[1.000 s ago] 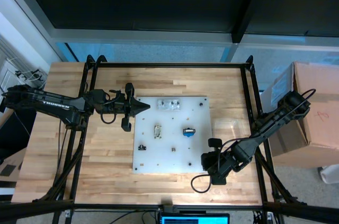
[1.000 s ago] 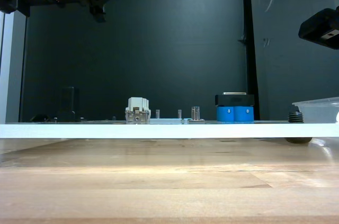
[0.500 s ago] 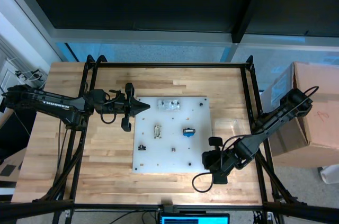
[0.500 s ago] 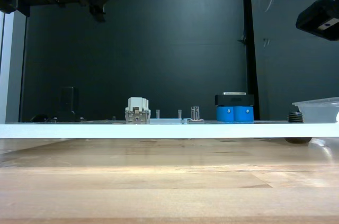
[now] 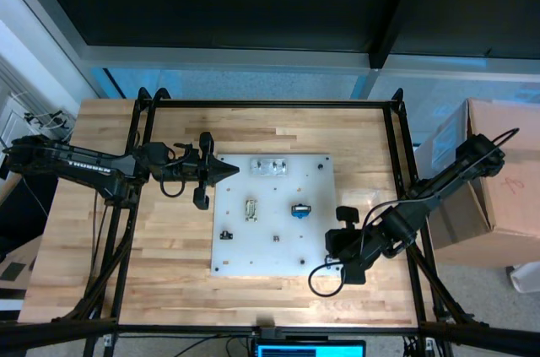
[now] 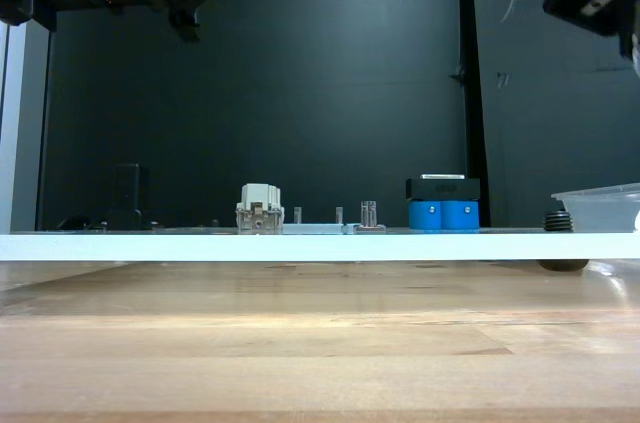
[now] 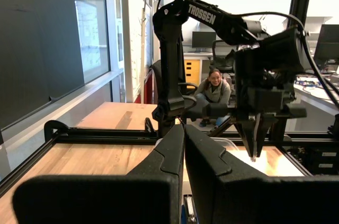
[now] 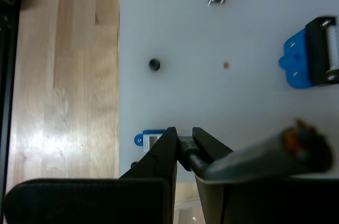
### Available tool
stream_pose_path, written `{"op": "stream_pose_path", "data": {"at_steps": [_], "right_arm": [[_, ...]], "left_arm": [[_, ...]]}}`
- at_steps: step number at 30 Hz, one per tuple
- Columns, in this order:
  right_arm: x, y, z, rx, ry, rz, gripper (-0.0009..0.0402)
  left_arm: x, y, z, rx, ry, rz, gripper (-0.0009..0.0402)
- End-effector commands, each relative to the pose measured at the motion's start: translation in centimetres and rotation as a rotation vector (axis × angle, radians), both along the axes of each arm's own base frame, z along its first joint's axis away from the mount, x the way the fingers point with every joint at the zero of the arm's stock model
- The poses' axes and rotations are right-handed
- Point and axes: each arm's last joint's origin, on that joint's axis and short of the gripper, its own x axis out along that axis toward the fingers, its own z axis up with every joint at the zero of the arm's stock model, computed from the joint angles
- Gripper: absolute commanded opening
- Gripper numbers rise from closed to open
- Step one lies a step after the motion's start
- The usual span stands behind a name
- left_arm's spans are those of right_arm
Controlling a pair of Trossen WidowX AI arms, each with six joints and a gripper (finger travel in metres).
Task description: Remove the RJ45 connector from the taskboard and place in the container
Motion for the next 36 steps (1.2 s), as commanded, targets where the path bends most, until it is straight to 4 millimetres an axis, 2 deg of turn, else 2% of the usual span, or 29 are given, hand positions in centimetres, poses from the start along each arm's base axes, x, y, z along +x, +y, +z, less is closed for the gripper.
{"op": "stream_pose_path", "data": {"at_steps": [1,16,22,26,36], "right_arm": [[0.0,-0.2,0.6,0.012,-0.018,-0.009,0.0],[0.4,-1.0,0.7,0.012,-0.023,-0.036,0.0],[0.5,-2.1,0.7,0.013,-0.026,-0.068,0.0008],[0.6,-3.1,0.7,0.01,-0.03,-0.095,0.0044],[0.5,-6.4,0.4,-0.019,-0.027,-0.154,0.0178]], "left_arm": [[0.0,0.0,0.0,0.0,0.0,0.0,0.0],[0.0,0.0,0.0,0.0,0.0,0.0,0.0],[0.0,0.0,0.0,0.0,0.0,0.0,0.0],[0.0,0.0,0.0,0.0,0.0,0.0,0.0],[0.0,0.0,0.0,0.0,0.0,0.0,0.0]]}}
